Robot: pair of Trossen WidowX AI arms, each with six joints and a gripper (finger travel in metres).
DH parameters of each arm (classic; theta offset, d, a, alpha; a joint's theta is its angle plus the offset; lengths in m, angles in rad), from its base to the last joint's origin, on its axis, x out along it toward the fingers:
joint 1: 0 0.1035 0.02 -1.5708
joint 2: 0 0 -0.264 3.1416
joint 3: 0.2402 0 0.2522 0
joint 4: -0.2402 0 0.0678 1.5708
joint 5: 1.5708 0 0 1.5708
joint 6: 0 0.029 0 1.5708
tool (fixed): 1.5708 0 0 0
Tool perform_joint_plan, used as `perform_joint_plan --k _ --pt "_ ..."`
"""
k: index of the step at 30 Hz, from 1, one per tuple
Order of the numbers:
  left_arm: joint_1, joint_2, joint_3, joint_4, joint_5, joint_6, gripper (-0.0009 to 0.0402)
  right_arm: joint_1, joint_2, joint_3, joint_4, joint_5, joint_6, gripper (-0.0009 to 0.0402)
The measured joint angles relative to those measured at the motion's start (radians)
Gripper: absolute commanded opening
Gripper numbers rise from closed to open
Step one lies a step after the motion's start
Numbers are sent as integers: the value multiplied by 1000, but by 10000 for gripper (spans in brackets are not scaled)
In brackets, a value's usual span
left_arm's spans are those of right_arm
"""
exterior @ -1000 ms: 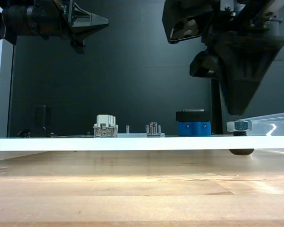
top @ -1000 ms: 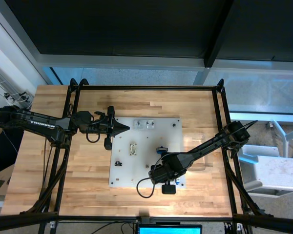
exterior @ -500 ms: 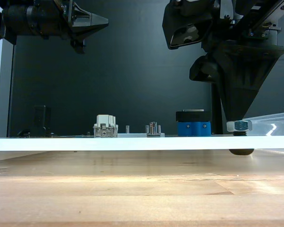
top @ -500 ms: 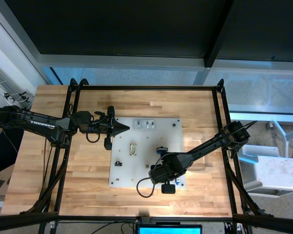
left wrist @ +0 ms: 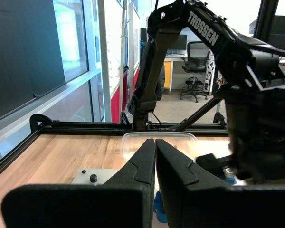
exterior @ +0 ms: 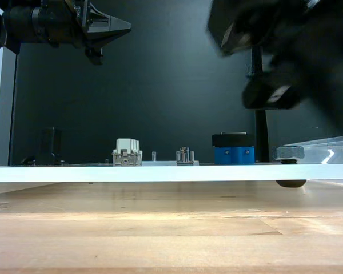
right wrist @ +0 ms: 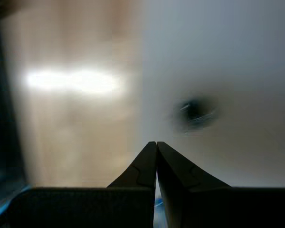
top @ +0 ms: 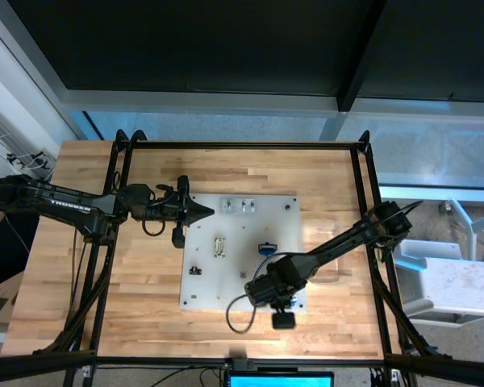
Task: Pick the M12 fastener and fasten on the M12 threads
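Note:
The silver M12 nut (exterior: 288, 152) sits on its dark stud (exterior: 289, 162) near the white board's (top: 226, 278) near right edge, with only a sliver of stud showing under it. In the high view the right arm covers that spot. My right gripper (top: 281, 302) hangs over that edge, blurred in the low view and apart from the nut. Its fingers (right wrist: 156, 142) are shut with nothing between them, above white board and a blurred dark spot (right wrist: 194, 111). My left gripper (top: 208, 212) is shut and parked high at the board's far left edge.
A clear tray (top: 332, 260) lies right of the board, behind the stud in the low view. On the board stand a blue connector block (exterior: 233, 154), a silver socket (exterior: 127, 154) and a small silver post (exterior: 184, 155). A black frame rings the table.
My right gripper, whose tip stood on the nut half a second ago, has swung off it, up and toward the near edge. The nut stays in place. The left arm has not moved.

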Motion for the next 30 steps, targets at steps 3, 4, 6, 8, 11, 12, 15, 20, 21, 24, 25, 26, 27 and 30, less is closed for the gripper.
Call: perform_joint_plan --k 3,4,6,8,11,12,15,20,21,24,25,26,27,30 --pt "0 0 0 0 0 0 0 2 -11 0 -2 -21 -11 0" --pt "0 0 0 0 0 0 0 -1 -13 0 -3 -11 -9 0" --pt "0 0 0 0 0 0 0 -2 -15 0 -8 32 -3 0" --pt "0 0 0 0 0 0 0 -2 -17 0 -22 83 4 0" --pt "0 0 0 0 0 0 0 1 -25 0 -33 149 13 0" --pt "0 0 0 0 0 0 0 1 -29 0 -35 179 20 0" --pt "0 0 0 0 0 0 0 -1 -34 0 -39 293 32 0" --pt "0 0 0 0 0 0 0 -1 -23 0 -16 345 29 0" --pt "0 0 0 0 0 0 0 -1 -16 0 -11 342 28 0" --pt "0 0 0 0 0 0 0 -1 -1 0 -3 336 26 0" --pt "0 0 0 0 0 0 0 -1 -1 0 -3 337 26 0" --pt "0 0 0 0 0 0 0 -2 -1 0 -1 337 25 0" --pt "0 0 0 0 0 0 0 -2 -1 0 0 340 25 0" --pt "0 0 0 0 0 0 0 -1 0 0 0 339 25 0"
